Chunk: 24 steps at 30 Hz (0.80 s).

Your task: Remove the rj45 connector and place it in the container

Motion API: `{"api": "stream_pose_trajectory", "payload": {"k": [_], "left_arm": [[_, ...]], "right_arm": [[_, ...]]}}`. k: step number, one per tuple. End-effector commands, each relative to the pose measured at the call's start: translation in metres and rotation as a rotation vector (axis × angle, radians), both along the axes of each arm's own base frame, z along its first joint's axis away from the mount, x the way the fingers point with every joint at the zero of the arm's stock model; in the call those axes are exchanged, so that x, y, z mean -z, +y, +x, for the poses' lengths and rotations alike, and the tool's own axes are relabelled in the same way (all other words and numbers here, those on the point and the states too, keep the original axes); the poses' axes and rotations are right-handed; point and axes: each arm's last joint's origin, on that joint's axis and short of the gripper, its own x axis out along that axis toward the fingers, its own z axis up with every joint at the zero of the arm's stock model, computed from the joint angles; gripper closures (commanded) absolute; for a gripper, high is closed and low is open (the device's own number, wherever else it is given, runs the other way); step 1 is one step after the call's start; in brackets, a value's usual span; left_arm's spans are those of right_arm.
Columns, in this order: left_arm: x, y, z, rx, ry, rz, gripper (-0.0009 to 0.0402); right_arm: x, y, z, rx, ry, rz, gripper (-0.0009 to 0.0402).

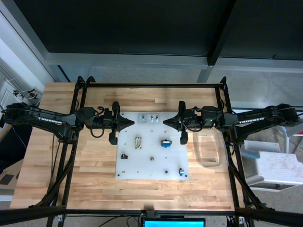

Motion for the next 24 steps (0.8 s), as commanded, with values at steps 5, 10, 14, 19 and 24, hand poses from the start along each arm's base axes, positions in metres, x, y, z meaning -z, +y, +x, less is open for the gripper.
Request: {"api": "stream_pose_trajectory", "payload": {"k": [5, 10, 14, 19, 24], "left_arm": [[0.0, 0.0, 0.0, 0.001, 0.0, 0.0, 0.0392], [0.0, 0.0, 0.0, 0.0, 0.0, 0.0, 0.0392], [0.0, 0.0, 0.0, 0.0, 0.0, 0.0, 0.0392], [0.0, 0.0, 0.0, 0.0, 0.0, 0.0, 0.0392], [0.0, 0.0, 0.0, 0.001, 0.0, 0.0, 0.0392]], "right_arm": [[-0.005, 0.0, 0.001, -0.003, -0.025, 0.009, 0.0393], [-0.004, 0.0, 0.001, -0.005, -0.022, 0.011, 0.0393], [-0.003, 0.001, 0.001, 0.002, 0.037, 0.043, 0.0394], [-0.005, 0.01, 0.002, -0.005, 0.221, 0.024, 0.0394], [-0.01, 0.018, -0.003, -0.007, 0.418, 0.03, 0.0393]]}}
